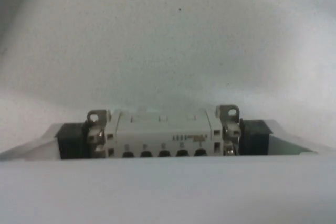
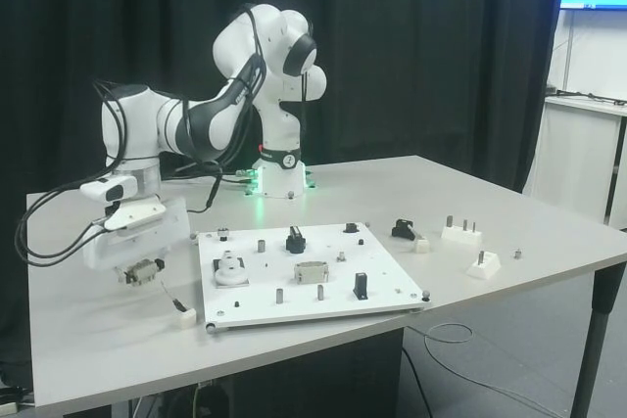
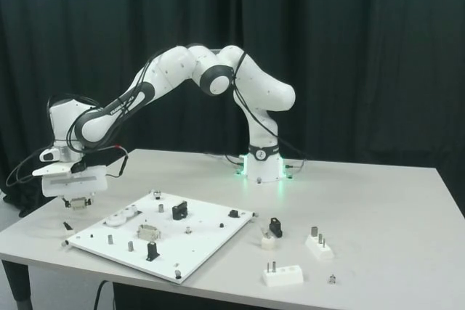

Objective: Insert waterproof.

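Note:
The waterproof connector (image 1: 157, 129), a white block with metal clips at both ends and a row of dark holes, sits between my black fingers (image 1: 71, 140). My gripper (image 1: 163, 140) is shut on it. In the room views the gripper (image 2: 142, 271) (image 3: 76, 201) hangs a little above the grey table, just off the left edge of the white board (image 2: 392, 286) (image 3: 203, 252), with the connector (image 2: 144, 270) (image 3: 77, 202) under the white hand. A matching grey socket (image 2: 311, 272) (image 3: 148, 232) sits near the middle of the board.
A small white block (image 2: 184, 317) (image 3: 68, 237) on a thin cable lies on the table below the gripper. Black parts and metal pegs stand on the board. To its right lie a black part (image 2: 404, 230) and white peg blocks (image 2: 460, 233) (image 3: 283, 274).

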Motion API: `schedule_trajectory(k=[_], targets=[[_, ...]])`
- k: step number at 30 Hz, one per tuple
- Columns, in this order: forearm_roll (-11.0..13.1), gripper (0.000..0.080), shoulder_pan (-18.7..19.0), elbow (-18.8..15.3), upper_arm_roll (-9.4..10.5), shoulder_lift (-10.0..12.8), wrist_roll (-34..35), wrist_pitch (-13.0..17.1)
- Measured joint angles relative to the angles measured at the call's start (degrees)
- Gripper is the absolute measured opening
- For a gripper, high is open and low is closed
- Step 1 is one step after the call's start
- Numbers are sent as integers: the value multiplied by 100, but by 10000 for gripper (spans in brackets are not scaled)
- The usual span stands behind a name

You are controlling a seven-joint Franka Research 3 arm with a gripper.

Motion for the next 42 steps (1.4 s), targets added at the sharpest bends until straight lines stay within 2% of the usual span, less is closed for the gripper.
schedule_trajectory(k=[16,42], targets=[[0,619,0,118,-100,-9,40,-173],[0,619,5,179,-146,-36,209,-185]])
